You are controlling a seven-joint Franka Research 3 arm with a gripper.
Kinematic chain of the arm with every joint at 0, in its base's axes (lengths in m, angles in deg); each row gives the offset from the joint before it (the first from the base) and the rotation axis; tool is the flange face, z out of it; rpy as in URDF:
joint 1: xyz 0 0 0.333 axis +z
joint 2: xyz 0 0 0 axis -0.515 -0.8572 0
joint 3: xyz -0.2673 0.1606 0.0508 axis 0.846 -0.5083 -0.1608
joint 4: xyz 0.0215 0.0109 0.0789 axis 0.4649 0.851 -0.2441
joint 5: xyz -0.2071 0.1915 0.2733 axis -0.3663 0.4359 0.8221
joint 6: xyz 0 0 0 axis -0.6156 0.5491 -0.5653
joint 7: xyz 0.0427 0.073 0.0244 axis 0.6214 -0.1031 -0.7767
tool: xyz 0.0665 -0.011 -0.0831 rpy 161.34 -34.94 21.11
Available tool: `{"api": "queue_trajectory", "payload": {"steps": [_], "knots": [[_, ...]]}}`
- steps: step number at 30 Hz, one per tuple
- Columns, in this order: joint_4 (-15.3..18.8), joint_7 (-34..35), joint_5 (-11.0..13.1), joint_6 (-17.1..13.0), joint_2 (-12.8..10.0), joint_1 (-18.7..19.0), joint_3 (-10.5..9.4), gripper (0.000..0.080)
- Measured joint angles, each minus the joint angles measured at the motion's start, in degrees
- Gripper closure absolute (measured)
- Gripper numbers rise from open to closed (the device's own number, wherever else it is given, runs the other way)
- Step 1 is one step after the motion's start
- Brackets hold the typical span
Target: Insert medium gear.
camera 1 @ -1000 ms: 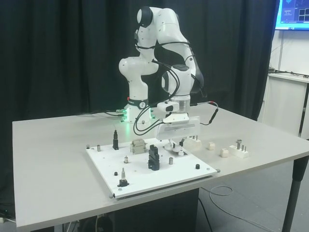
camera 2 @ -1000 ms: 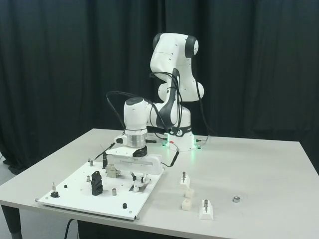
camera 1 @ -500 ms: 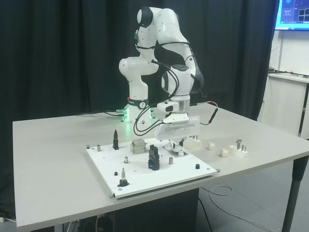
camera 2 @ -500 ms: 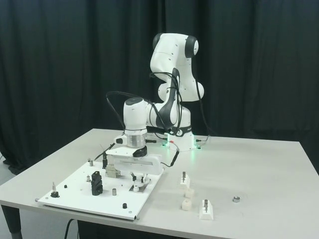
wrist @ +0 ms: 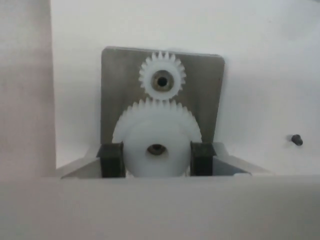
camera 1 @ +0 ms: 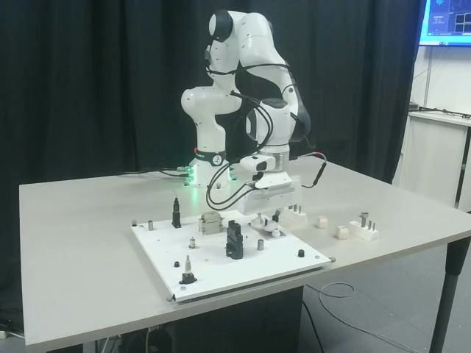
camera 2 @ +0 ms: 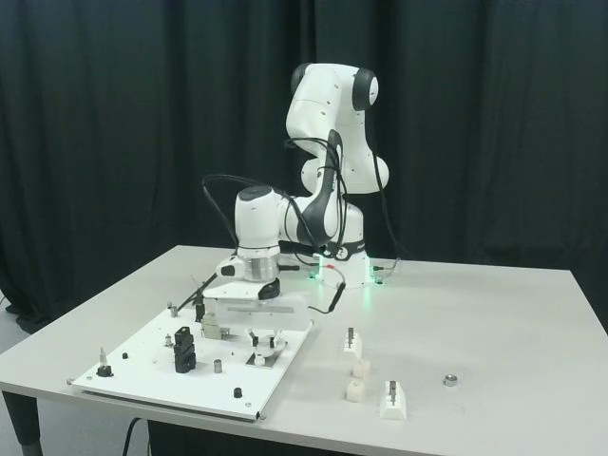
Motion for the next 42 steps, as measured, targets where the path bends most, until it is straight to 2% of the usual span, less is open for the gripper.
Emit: {"api": "queue_trajectory", "payload": {"steps": [10, 19, 25, 36, 42], "knots": [[-0.03, -1.27, 0.49, 0.08, -0.02, 0.00, 0.09, 0.0521], [-0.06, 5.03, 1.84, 0.24, -0.04, 0.00, 0.20, 0.0522], [-0.18, 5.36, 1.84, 0.41, -0.09, 0.00, 0.20, 0.0522], [-1.00, 5.09, 1.19, 1.72, -0.45, 0.00, 0.26, 0.0522], [-1.88, 4.65, -0.12, 2.97, -0.82, 0.05, 0.26, 0.0522]]}}
